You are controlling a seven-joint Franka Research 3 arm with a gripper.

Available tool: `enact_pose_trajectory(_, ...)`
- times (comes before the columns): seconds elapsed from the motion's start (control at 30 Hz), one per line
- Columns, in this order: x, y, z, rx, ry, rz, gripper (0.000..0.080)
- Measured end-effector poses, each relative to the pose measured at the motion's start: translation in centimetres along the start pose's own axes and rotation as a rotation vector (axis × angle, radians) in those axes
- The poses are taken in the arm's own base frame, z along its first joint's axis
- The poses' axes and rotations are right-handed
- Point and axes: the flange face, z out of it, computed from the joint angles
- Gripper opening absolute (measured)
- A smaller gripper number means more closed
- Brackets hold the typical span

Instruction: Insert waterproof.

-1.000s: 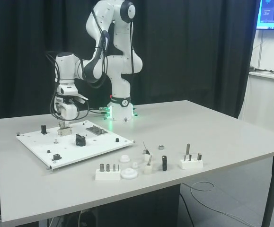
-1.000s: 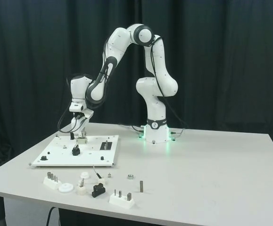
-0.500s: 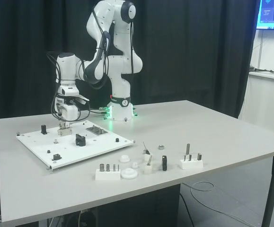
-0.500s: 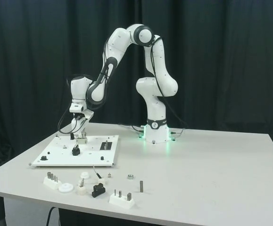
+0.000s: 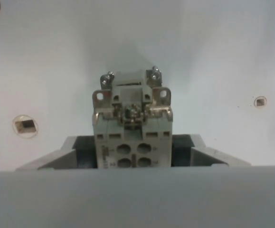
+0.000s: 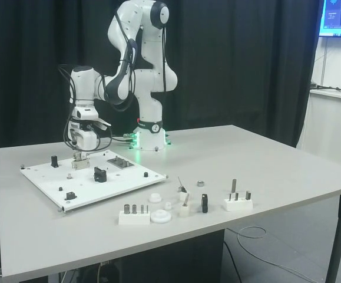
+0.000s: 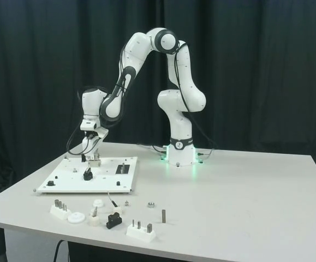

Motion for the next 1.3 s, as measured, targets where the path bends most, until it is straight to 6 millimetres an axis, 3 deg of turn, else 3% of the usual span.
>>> enact_pose_trajectory(1.3, 0.04, 0.05, 0.06, -0.009, -0.001, -0.024, 0.0314)
